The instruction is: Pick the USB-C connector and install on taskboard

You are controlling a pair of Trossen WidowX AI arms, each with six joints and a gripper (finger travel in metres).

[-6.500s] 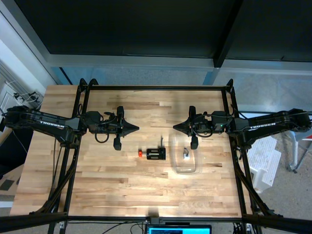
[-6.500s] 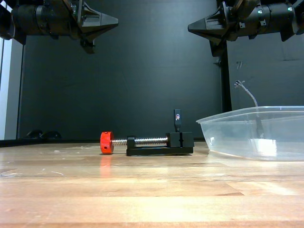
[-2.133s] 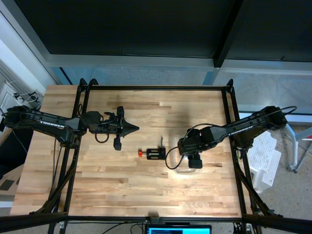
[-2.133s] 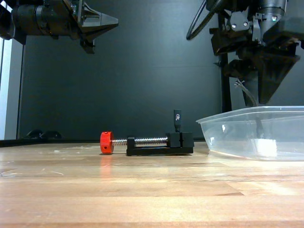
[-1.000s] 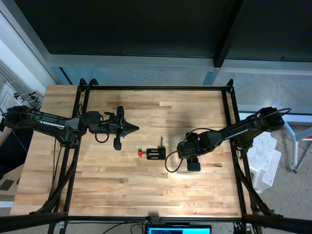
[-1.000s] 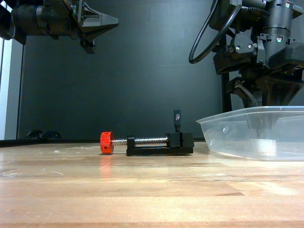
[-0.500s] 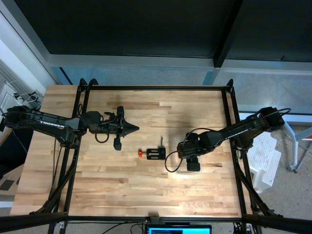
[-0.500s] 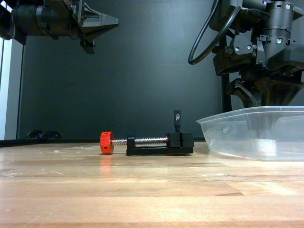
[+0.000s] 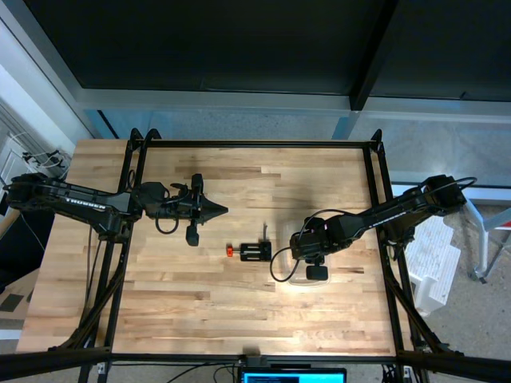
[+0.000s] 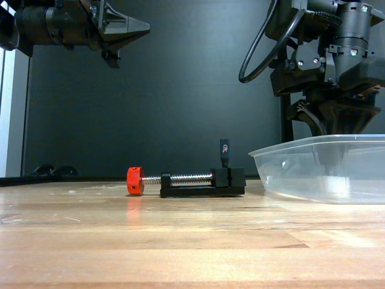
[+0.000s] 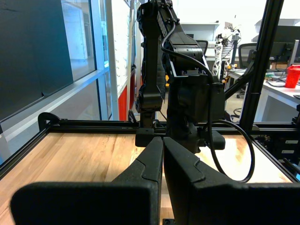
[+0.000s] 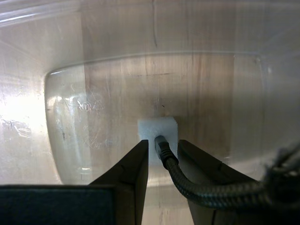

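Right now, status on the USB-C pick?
Right gripper in clear plastic tray, fingers open astride small dark grey USB-C connector. Left gripper parked, shut. Braided cable trails between fingers; black orange-knobbed taskboard unobstructed.

- High cam: sat above bench (image 9: 200, 303) near edge, looked down & away; whole top in frame, far off.
- Low cam: at bench-top ht, near edge, looked level, close in. Shared taskboard (image 10: 201, 180) & clear tray (image 10: 289, 174) w/ high cam.
- L wrist cam: looked along left end effector (image 11: 162, 140), level over bench toward right arm (image 11: 187, 89).
- R wrist cam: looked straight down along right end effector (image 12: 161, 141) into clear tray, v. close.
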